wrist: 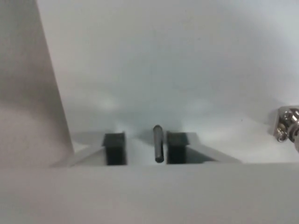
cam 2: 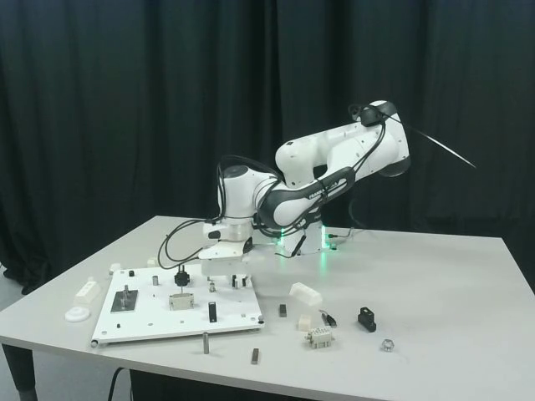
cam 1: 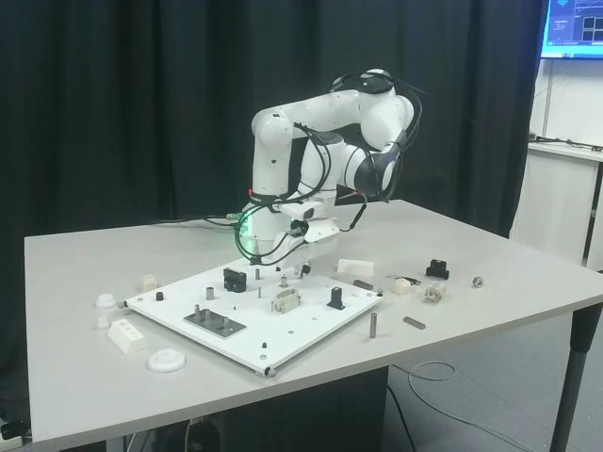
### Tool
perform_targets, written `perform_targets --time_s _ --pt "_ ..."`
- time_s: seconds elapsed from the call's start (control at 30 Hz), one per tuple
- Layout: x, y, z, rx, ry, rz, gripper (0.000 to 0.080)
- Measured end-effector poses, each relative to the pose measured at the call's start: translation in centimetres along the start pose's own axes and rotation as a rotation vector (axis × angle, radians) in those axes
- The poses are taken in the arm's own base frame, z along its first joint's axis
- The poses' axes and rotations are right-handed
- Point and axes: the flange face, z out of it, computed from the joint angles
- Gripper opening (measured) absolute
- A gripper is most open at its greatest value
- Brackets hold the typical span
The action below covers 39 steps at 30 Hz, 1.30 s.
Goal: Remove round peg 1.
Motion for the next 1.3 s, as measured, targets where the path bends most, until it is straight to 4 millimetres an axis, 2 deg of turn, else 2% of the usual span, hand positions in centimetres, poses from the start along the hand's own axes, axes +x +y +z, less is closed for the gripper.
perform_targets --time_s 0.1,0.13,0.17,0.83,1.3 --pt "0.1 0.1 0.0 -0.006 0.007 0.002 0.0342" --pt "0.1 0.2 0.0 -0.007 0.009 0.003 0.0166" --pt "0.1 0.2 0.0 -0.007 0.010 0.004 0.0042" --pt "0.3 0.2 -0.2 -0.005 0.018 0.006 0.0032" --pt "0.3 0.4 -1.8 0.006 0.015 0.007 0.0025"
